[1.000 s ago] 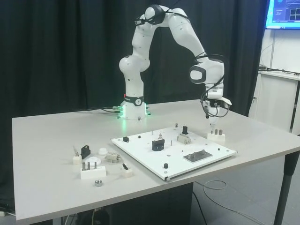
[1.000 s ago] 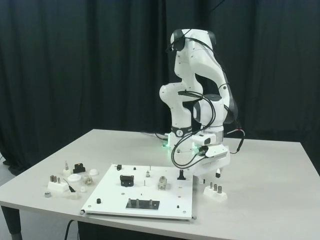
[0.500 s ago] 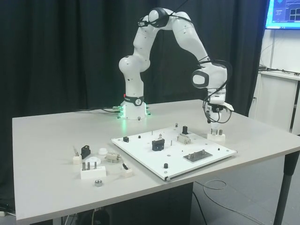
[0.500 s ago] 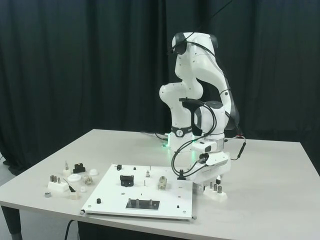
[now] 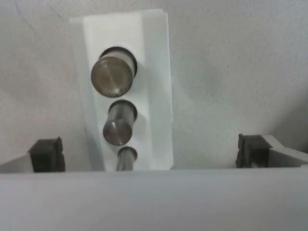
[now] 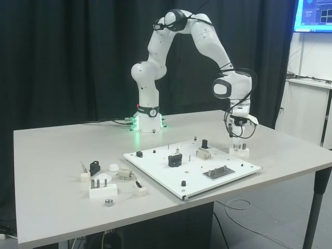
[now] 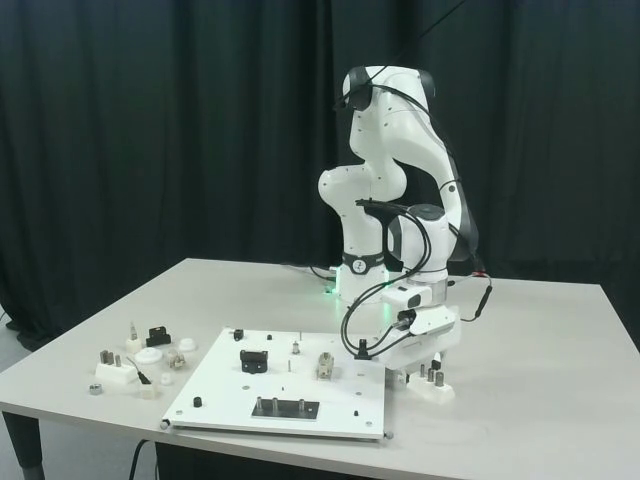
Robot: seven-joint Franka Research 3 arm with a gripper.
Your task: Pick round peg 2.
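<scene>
A white holder block point(image 5: 154, 86) carries three upright round pegs in a row: a wide peg point(image 5: 113, 77), a medium peg point(image 5: 118, 126) and a thin peg point(image 5: 126, 156). My gripper point(image 5: 148, 153) hangs open just above this block, one black fingertip point(image 5: 45, 155) on each side of the row, and nothing is held. The thin peg lies nearest the line between the fingertips. In the first room view the gripper point(image 6: 237, 140) sits low over the holder point(image 6: 239, 151) beside the board's far right corner. The second room view shows the gripper point(image 7: 421, 368) at the holder point(image 7: 431, 386).
A white assembly board point(image 6: 218, 181) with several black and grey fittings lies in the middle of the grey table point(image 6: 52, 150), right next to the holder. Further small parts and another peg block point(image 6: 102, 191) sit at the table's left. The arm's base point(image 6: 147, 120) stands behind, lit green.
The arm has come down and the gripper has dropped from above the holder block to just over its pegs. The pegs and the board have not moved.
</scene>
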